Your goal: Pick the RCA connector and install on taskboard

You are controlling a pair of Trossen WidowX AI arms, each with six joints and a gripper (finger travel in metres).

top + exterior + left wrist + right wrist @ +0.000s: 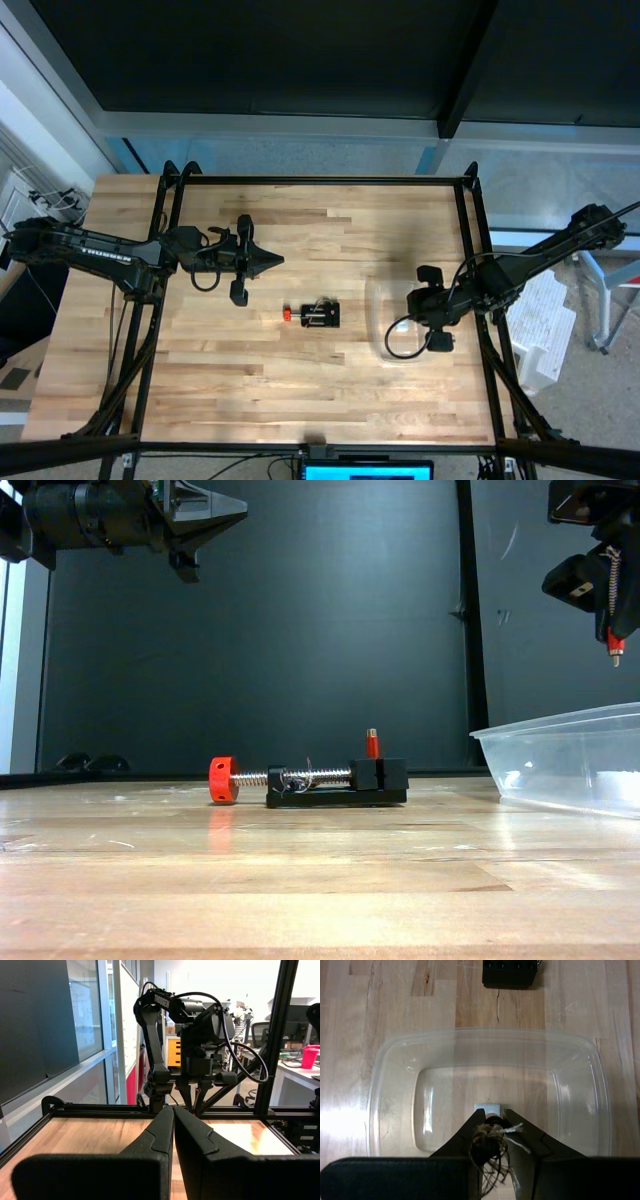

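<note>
The taskboard is a small black fixture on the wooden table, with a red knob on a threaded rod and a short red stub standing on its block; its black end also shows in the right wrist view. My right gripper hangs above the clear tray, shut on the RCA connector, a small whitish-grey and dark piece trailing frayed wire strands. Seen from table height, its red tip points down below the right gripper. My left gripper hovers high at the left, shut and empty, away from the taskboard.
A clear rounded plastic tray sits on the table right of the taskboard, directly under the right gripper. A black frame rail runs along the table's far edge and sides. Bare wood lies between the taskboard and the tray.
</note>
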